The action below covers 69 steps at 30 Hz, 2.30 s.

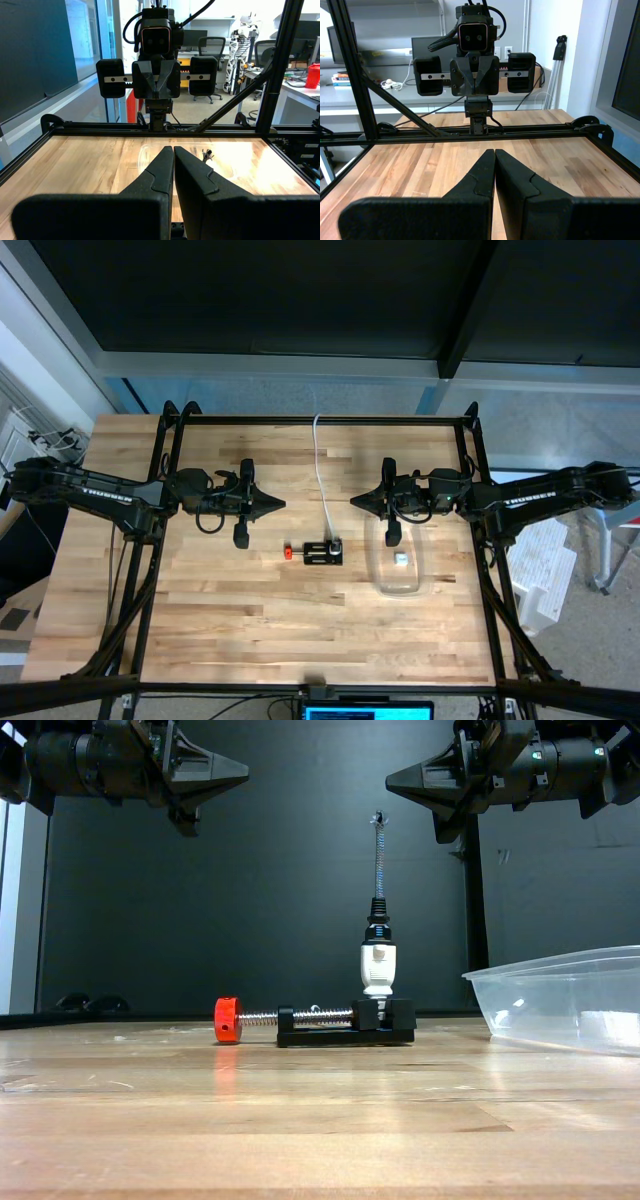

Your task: Remove the power plug from the receptacle and place in the container

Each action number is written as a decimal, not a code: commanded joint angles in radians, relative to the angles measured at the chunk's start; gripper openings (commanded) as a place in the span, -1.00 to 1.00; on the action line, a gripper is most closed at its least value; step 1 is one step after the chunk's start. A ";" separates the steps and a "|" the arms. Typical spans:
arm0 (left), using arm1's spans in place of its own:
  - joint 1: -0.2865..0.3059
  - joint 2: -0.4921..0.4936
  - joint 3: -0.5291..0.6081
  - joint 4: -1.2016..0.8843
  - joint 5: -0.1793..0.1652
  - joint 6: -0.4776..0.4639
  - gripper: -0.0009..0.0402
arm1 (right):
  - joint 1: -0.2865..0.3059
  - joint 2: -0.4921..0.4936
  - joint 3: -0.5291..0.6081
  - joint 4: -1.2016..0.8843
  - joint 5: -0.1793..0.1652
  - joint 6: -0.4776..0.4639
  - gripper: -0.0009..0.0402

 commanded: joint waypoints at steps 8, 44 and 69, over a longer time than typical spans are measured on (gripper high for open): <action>0.000 0.000 0.000 0.000 0.000 0.000 -0.96 | 0.000 0.000 0.003 0.002 0.000 0.000 -0.96; 0.000 0.000 0.000 0.000 0.000 0.000 -0.96 | 0.090 0.289 0.665 -1.379 0.018 0.056 -0.73; 0.000 0.000 0.000 0.000 0.000 0.000 -0.96 | 0.160 0.624 0.883 -1.403 0.053 0.130 0.27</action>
